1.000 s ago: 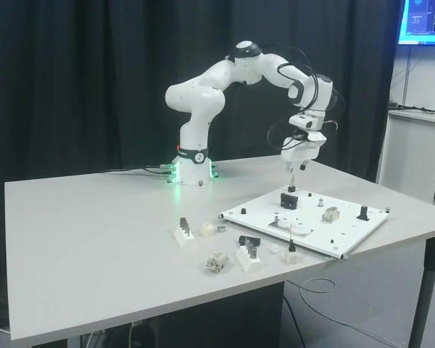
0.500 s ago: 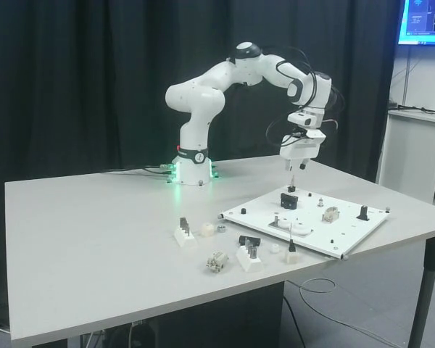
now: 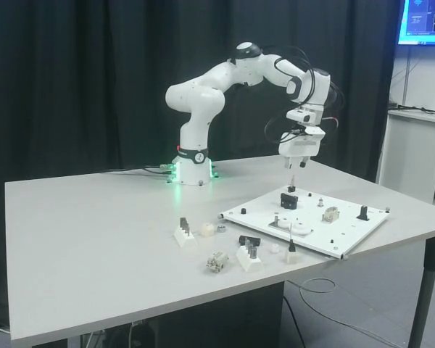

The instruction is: Pick square peg 4.

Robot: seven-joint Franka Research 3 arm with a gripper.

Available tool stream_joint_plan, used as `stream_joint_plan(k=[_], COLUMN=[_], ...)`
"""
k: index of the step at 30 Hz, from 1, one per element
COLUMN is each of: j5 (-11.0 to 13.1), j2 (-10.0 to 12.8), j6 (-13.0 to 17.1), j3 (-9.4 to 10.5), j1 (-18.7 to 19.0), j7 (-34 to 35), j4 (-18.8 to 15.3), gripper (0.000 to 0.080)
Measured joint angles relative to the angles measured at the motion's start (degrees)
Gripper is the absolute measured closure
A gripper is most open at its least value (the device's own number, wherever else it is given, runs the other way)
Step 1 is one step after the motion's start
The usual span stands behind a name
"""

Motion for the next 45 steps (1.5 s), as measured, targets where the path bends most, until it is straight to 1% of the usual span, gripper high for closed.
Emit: stream_joint_plan(k=[11,15,25,30,37,45], j5=[-0.26,-0.72,-1.93,-2.18,-2.18,-1.95], j2=[0.08,0.25,0.62,0.63,0.63,0.62], j6=[0.06,0.70,5.53,8.30,11.92,15.11], j3=[-0.53,-0.77,-1.34,-1.60,-1.71,-1.70], j1=[-0.45,-0.74,-2.81,-4.66,-8.40,-14.28], j7=[-0.25,-0.25,-0.53,-2.59,-6.86,-12.56], j4=[-0.13,-0.27,-1.66,-2.69,-3.88,-4.18], gripper=[0.0003,0.0003,0.0003,0.0003,0.0003,0.0003])
